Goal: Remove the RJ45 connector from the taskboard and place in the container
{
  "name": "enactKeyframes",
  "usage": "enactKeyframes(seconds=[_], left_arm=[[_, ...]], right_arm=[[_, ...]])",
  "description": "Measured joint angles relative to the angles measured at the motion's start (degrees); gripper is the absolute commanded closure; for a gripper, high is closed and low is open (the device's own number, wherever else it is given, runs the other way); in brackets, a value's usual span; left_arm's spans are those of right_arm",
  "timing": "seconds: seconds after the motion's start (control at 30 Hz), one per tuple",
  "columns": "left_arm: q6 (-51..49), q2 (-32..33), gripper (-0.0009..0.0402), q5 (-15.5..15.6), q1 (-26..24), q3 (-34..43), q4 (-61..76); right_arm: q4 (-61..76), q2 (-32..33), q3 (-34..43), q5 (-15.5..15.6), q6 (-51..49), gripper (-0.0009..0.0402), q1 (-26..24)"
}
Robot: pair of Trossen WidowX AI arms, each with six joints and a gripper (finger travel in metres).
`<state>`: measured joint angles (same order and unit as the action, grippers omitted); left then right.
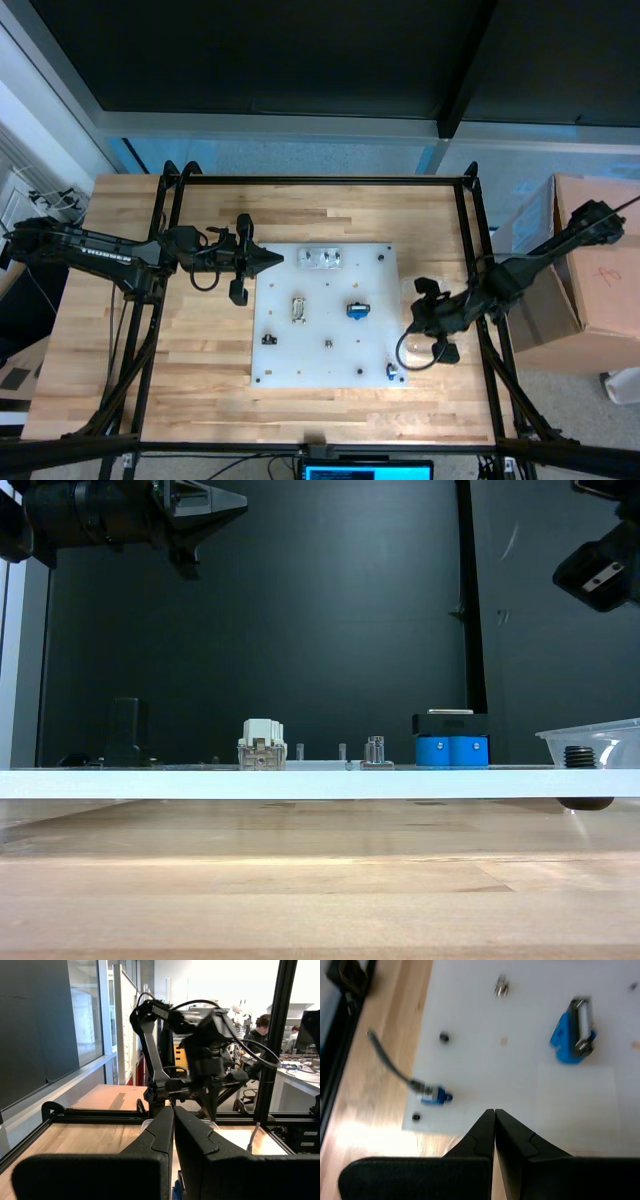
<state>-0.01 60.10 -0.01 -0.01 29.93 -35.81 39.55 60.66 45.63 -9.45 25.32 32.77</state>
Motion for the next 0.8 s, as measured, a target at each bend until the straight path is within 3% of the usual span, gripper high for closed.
enactKeyframes(seconds=[0.37,0.8], left_arm=[[0.0,0.0,0.0393,0.02,0.0,0.02,0.0],[0.0,0.0,0.0393,0.02,0.0,0.0,0.0]], right_arm=[[9.9,14.86,12.52,0.5,8.7,0.0381,4.37],[11.26,26.18,18.71,2.36,13.4,0.0208,6.38]])
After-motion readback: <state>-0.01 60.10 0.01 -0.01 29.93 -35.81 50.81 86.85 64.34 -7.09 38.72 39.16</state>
